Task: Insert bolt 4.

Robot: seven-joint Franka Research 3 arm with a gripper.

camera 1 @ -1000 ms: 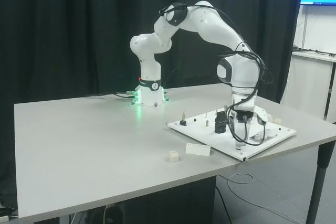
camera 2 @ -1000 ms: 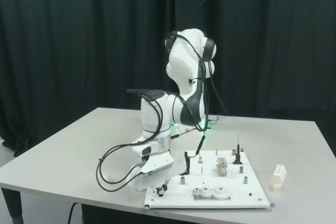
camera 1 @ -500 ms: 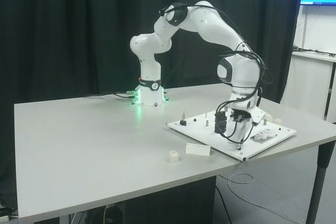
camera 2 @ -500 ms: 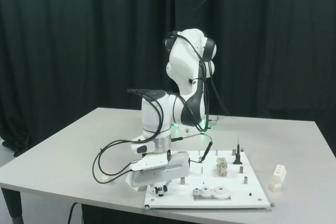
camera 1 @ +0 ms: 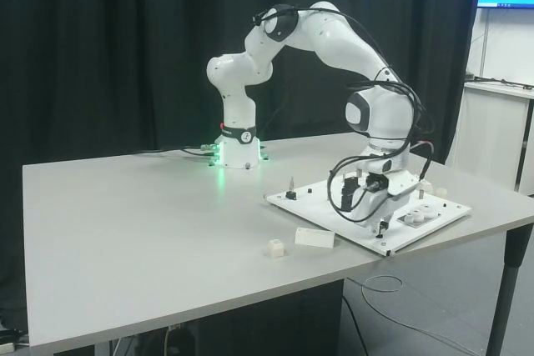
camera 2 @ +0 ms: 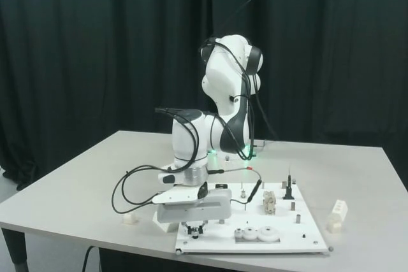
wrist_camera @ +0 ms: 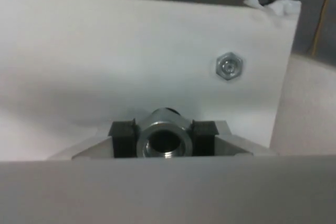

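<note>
The gripper (wrist_camera: 164,141), clenched on bolt 4 (wrist_camera: 165,139), has swung level over the white board (camera 1: 417,227) at lower right, nearing insertion.

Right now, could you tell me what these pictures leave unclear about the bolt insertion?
- Bolt tip: wrist view shows only its hollow head between the gripper pads; the shank below is hidden.
- Target hole: hidden under the gripper in all views.
- White board parts: too small to identify in both room views.
</note>
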